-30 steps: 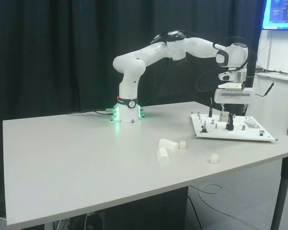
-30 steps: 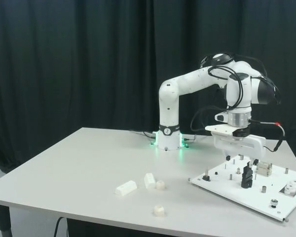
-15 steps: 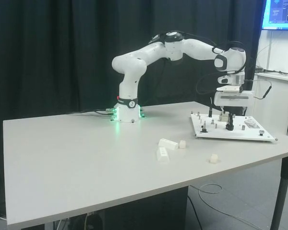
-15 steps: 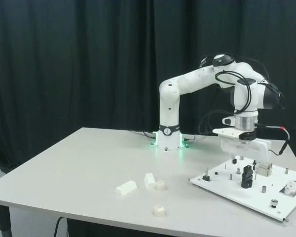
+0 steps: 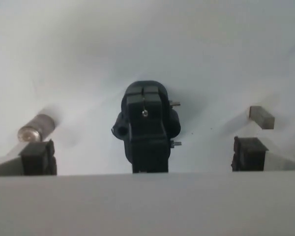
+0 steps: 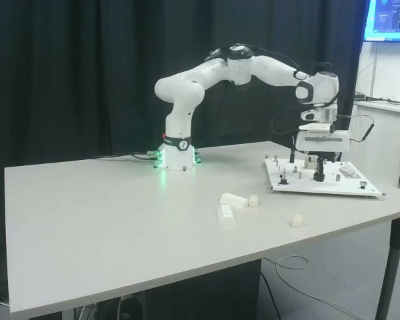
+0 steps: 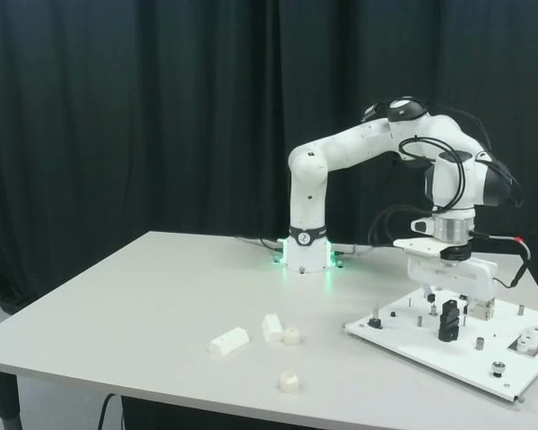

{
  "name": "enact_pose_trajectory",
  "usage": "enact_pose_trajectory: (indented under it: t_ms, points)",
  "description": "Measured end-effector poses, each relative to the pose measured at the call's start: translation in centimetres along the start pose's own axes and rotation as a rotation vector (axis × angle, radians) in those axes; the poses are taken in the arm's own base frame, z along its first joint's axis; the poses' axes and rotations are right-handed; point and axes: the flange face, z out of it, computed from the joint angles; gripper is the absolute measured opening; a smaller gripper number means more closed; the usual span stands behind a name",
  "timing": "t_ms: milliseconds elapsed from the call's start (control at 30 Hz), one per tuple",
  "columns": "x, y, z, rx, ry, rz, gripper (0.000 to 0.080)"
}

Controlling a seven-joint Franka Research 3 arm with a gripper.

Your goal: Remove D-SUB.

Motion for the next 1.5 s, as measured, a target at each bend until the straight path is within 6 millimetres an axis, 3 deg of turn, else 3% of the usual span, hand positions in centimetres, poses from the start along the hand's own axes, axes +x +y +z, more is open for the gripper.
enact_pose_trajectory:
  t_ms: [767,800,1067,1100,1267,1300,1467,1500]
  points:
    - [-0.6,1.2,1.8,0.061,0.023,0.008,0.08]
    - [-0.6,1.2,1.8,0.062,0.024,0.009,0.0676]
    - [-0.3,1.0,1.7,0.072,0.03,0.013,0.0676]
    - [-0.2,1.0,1.6,0.073,0.031,0.013,0.035]
    - [0.0,0.8,1.0,0.083,0.034,0.016,0.035]
    - [0.1,0.8,0.9,0.083,0.034,0.017,0.0188]
    - [0.4,0.4,-0.1,0.099,0.037,0.022,0.0188]
    - [0.5,0.3,-0.3,0.102,0.037,0.023,0.0155]
